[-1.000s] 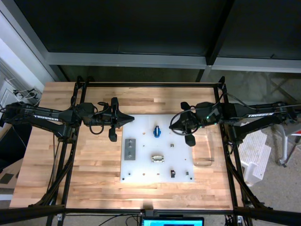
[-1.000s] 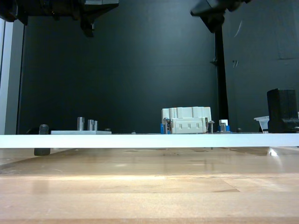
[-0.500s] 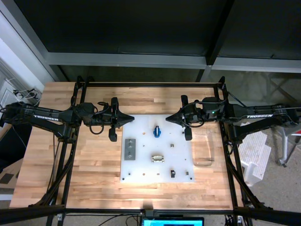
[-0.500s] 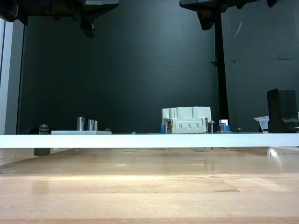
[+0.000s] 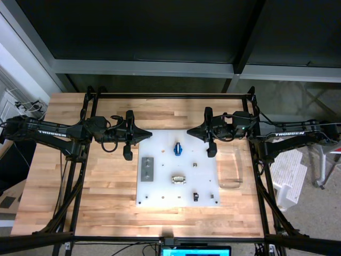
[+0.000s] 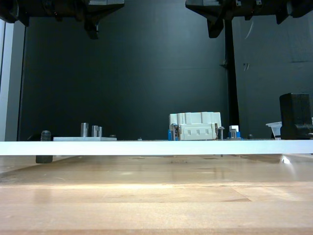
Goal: Pick the 16mm bar and install on taskboard
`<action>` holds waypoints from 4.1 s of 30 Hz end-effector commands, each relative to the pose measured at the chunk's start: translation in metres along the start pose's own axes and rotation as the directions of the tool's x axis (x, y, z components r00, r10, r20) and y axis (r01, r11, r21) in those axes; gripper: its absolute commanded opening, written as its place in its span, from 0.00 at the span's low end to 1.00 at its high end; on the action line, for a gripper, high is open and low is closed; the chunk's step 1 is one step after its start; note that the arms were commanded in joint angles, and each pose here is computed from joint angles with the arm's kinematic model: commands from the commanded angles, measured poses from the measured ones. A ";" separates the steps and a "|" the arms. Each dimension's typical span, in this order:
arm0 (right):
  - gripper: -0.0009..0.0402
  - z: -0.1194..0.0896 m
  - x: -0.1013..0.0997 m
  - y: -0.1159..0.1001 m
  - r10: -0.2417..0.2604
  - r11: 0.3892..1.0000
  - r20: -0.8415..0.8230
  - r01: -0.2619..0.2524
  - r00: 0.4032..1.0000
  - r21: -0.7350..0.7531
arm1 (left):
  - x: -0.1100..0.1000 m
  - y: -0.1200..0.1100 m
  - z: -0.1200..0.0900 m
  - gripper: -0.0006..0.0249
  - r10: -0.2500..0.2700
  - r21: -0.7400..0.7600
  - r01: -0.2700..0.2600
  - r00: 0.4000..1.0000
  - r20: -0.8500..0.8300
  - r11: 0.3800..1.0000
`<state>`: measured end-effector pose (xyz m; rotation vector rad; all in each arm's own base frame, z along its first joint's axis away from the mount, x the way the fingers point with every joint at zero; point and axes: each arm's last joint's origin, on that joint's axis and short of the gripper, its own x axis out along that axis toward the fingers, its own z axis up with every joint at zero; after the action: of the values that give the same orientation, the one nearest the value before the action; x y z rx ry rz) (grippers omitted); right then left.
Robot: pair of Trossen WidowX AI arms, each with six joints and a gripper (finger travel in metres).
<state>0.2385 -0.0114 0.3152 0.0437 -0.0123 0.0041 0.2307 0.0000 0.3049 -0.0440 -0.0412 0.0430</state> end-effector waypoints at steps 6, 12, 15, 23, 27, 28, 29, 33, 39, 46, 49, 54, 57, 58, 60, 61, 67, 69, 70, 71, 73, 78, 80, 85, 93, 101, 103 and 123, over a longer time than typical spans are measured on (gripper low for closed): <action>0.02 0.004 -0.002 0.003 0.017 0.999 0.025 -0.018 1.000 0.036 | 0.000 0.000 0.000 0.02 0.000 0.000 0.000 1.000 0.000 1.000; 0.02 0.004 -0.002 0.004 0.021 0.999 0.030 -0.022 0.999 0.032 | 0.000 0.000 0.000 0.02 0.000 0.000 0.000 1.000 0.000 1.000; 0.02 0.004 -0.002 0.004 0.022 0.999 0.030 -0.023 0.999 0.032 | 0.000 0.000 0.000 0.02 0.000 0.000 0.000 1.000 0.000 1.000; 0.02 0.004 -0.002 0.005 0.019 1.000 0.030 -0.019 0.999 0.011 | 0.000 0.000 0.000 0.02 0.000 0.000 0.000 1.000 0.000 1.000; 0.02 0.002 -0.002 0.005 0.019 1.000 0.027 -0.019 0.999 -0.001 | 0.000 0.000 0.000 0.02 0.000 0.000 0.000 1.000 0.000 1.000; 0.02 0.002 -0.002 0.006 0.020 1.000 0.027 -0.020 0.999 0.001 | 0.000 0.000 0.000 0.02 0.000 0.000 0.000 1.000 0.000 1.000; 0.02 0.002 -0.002 0.006 0.021 1.000 0.027 -0.021 0.999 0.002 | 0.000 0.000 0.000 0.02 0.000 0.000 0.000 1.000 0.000 1.000; 0.02 0.002 -0.002 0.006 0.020 1.000 0.025 -0.020 0.999 0.002 | 0.000 0.000 0.000 0.02 0.000 0.000 0.000 1.000 0.000 1.000; 0.02 0.002 -0.002 0.006 0.020 1.000 0.021 -0.020 1.000 0.001 | 0.000 0.000 0.000 0.02 0.000 0.000 0.000 1.000 0.000 1.000; 0.02 0.002 -0.002 0.006 0.020 1.000 0.021 -0.020 1.000 0.001 | 0.000 0.000 0.000 0.02 0.000 0.000 0.000 1.000 0.000 1.000; 0.02 0.002 -0.002 0.006 0.020 1.000 0.021 -0.020 1.000 0.001 | 0.000 0.000 0.000 0.02 0.000 0.000 0.000 1.000 0.000 1.000; 0.02 0.002 -0.002 0.006 0.020 1.000 0.021 -0.020 1.000 0.001 | 0.000 0.000 0.000 0.02 0.000 0.000 0.000 1.000 0.000 1.000; 0.02 0.002 -0.002 0.006 0.020 1.000 0.021 -0.020 1.000 0.001 | 0.000 0.000 0.000 0.02 0.000 0.000 0.000 1.000 0.000 1.000; 0.02 0.002 -0.002 0.006 0.020 1.000 0.021 -0.020 1.000 0.001 | 0.000 0.000 0.000 0.02 0.000 0.000 0.000 1.000 0.000 1.000; 0.02 0.002 -0.002 0.006 0.020 1.000 0.021 -0.020 1.000 0.001 | 0.000 0.000 0.000 0.02 0.000 0.000 0.000 1.000 0.000 1.000; 0.02 0.002 -0.002 0.006 0.020 1.000 0.021 -0.020 1.000 0.001 | 0.000 0.000 0.000 0.02 0.000 0.000 0.000 1.000 0.000 1.000; 0.02 0.002 -0.002 0.006 0.021 1.000 0.020 -0.021 1.000 0.000 | 0.000 0.000 0.000 0.03 0.000 0.000 0.000 1.000 0.000 1.000; 0.02 0.002 -0.002 0.006 0.020 1.000 0.020 -0.020 1.000 0.000 | 0.000 0.000 0.000 0.02 0.000 0.000 0.000 1.000 0.000 1.000; 0.02 0.002 -0.002 0.006 0.020 1.000 0.020 -0.020 1.000 0.000 | 0.000 0.000 0.000 0.02 0.000 0.000 0.000 1.000 0.000 1.000; 0.02 0.002 -0.002 0.006 0.020 1.000 0.021 -0.020 1.000 0.000 | 0.000 0.000 0.000 0.02 0.000 0.000 0.000 1.000 0.000 1.000; 0.02 0.002 -0.002 0.006 0.020 1.000 0.020 -0.020 1.000 0.000 | 0.000 0.000 0.000 0.02 0.000 0.000 0.000 1.000 0.000 1.000; 0.02 0.002 -0.002 0.006 0.020 1.000 0.021 -0.020 1.000 0.000 | 0.000 0.000 0.000 0.02 0.000 0.000 0.000 1.000 0.000 1.000; 0.02 0.002 -0.002 0.006 0.020 1.000 0.020 -0.020 1.000 0.000 | 0.000 0.000 0.000 0.02 0.000 0.000 0.000 1.000 0.000 1.000; 0.02 0.002 -0.002 0.006 0.020 1.000 0.021 -0.020 1.000 0.000 | 0.000 0.000 0.000 0.02 0.000 0.000 0.000 1.000 0.000 1.000; 0.02 0.002 -0.002 0.006 0.020 1.000 0.020 -0.020 1.000 0.000 | 0.000 0.000 0.000 0.02 0.000 0.000 0.000 1.000 0.000 1.000; 0.02 0.002 -0.002 0.006 0.020 1.000 0.020 -0.020 1.000 0.000 | 0.000 0.000 0.000 0.02 0.000 0.000 0.000 1.000 0.000 1.000; 0.02 0.002 -0.002 0.006 0.020 1.000 0.020 -0.020 1.000 0.000 | 0.000 0.000 0.000 0.02 0.000 0.000 0.000 1.000 0.000 1.000; 0.02 0.002 -0.002 0.006 0.020 1.000 0.021 -0.020 1.000 0.000 | 0.000 0.000 0.000 0.02 0.000 0.000 0.000 1.000 0.000 1.000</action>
<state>0.2369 -0.0056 0.3171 0.0430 -0.0328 0.0236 0.2307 0.0000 0.3049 -0.0444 -0.0412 0.0426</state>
